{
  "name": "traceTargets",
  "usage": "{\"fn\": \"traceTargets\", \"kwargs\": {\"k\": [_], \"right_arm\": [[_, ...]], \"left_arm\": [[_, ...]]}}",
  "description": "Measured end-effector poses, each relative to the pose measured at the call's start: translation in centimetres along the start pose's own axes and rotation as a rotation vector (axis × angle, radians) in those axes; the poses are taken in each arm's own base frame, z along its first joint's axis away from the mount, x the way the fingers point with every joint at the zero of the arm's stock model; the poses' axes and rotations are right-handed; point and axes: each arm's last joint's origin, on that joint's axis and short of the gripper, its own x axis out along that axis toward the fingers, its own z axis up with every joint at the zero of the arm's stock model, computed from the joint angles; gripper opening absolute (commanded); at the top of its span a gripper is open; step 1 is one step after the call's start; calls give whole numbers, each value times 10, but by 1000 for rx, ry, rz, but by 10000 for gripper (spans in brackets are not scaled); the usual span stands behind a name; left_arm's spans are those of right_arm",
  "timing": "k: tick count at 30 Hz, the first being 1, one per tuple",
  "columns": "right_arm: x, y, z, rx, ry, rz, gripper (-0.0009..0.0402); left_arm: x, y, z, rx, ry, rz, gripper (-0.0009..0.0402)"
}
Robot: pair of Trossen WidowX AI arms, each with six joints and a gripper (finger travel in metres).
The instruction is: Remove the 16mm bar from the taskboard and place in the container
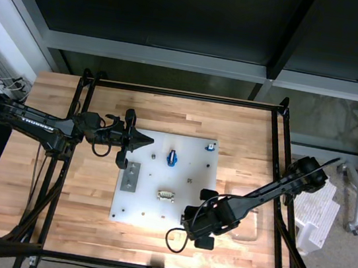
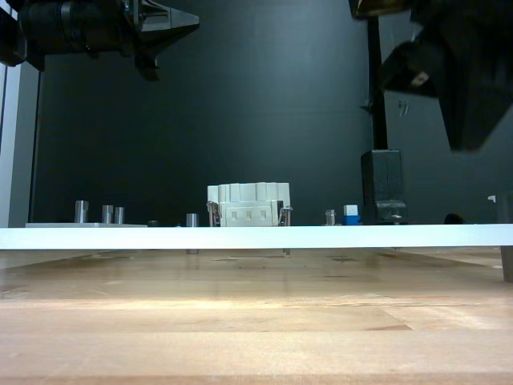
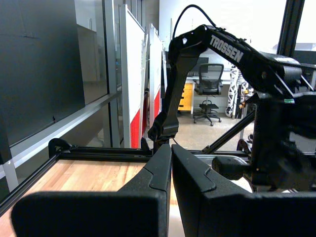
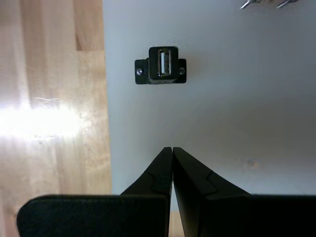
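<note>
Left gripper (image 1: 143, 141) hovers high at the board's (image 1: 192, 156) far-left corner, pinched shut. Low view alone shows the bar (image 2: 80, 211) upright on the grey block (image 1: 132, 176). Right gripper (image 1: 189, 227), closed on nothing, hangs over the near edge, its wrist view catching a black socket (image 4: 160, 65); tub (image 1: 253, 232) just right.

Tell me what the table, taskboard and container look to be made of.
The table: butcher-block wood, judging by jointed strips and grain. The taskboard: matte white, probably plastic or painted sheet. The container: clear plastic, wood showing through. The left gripper, jaws shut, hangs above the board's far-left part; the right gripper, jaws shut, above its near-right corner.
</note>
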Motion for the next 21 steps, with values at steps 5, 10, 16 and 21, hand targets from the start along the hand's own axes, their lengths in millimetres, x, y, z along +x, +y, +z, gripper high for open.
{"fn": "traceTargets", "kwargs": {"k": [5, 10, 16, 21], "right_arm": [[-13, -5, -5, 0, 2, -1, 0], [-19, -9, -11, -2, -3, 3, 0], [-20, -10, -15, -7, 3, 0, 3], [-19, -9, -16, -10, 5, -1, 47]], "left_arm": [[0, 0, 0, 0, 0, 0, 0], [0, 0, 0, 0, 0, 0, 0], [0, 0, 0, 0, 0, 0, 0], [0, 0, 0, 0, 0, 0, 0]]}}
